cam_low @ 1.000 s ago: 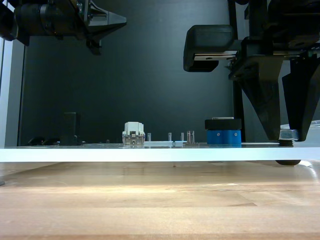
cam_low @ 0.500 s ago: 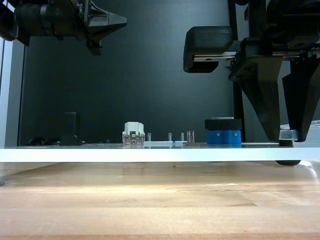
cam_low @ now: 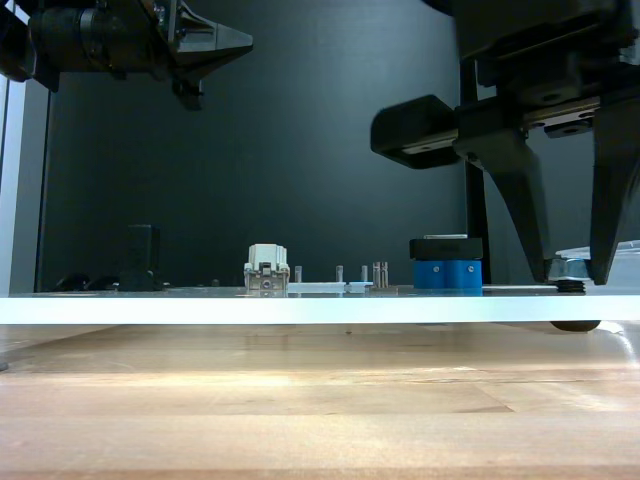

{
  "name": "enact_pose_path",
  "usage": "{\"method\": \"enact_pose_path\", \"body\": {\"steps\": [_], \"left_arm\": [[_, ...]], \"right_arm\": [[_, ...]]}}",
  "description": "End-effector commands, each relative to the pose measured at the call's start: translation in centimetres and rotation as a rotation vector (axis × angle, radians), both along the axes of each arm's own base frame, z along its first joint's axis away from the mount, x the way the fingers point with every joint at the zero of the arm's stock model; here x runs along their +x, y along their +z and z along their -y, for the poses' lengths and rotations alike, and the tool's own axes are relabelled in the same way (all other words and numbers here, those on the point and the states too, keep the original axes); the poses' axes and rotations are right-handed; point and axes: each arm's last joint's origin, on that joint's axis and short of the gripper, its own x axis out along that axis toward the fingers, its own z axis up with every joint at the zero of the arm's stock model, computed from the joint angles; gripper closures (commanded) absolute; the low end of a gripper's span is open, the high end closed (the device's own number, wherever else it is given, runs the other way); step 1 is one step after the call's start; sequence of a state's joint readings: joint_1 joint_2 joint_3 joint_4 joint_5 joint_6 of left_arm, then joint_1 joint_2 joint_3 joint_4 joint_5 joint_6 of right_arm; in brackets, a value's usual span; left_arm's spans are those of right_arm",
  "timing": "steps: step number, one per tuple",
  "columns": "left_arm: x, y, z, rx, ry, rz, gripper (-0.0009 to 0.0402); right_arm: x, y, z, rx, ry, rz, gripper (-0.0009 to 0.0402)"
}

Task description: Pick the M12 nut and place it on its threads and fasten

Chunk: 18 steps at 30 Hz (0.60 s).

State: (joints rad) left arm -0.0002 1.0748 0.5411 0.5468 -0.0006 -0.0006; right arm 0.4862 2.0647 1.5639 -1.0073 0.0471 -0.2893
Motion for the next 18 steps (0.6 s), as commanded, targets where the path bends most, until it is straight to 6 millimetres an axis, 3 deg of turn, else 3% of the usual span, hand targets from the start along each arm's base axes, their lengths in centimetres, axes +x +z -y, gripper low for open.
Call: {"method": "enact_pose_path", "body": {"steps": [1,18], "left_arm": [[0.01,0.01,0.0,0.0,0.0,0.0,0.0393],[0.01,0.01,0.0,0.0,0.0,0.0,0.0393]], "right_arm": [[0.05,-0.06,-0.02,0.015,-0.193,0.006,0.0393],[0.07,-0.06,0.0,0.1,-1.266,0.022,0.0393]]}}
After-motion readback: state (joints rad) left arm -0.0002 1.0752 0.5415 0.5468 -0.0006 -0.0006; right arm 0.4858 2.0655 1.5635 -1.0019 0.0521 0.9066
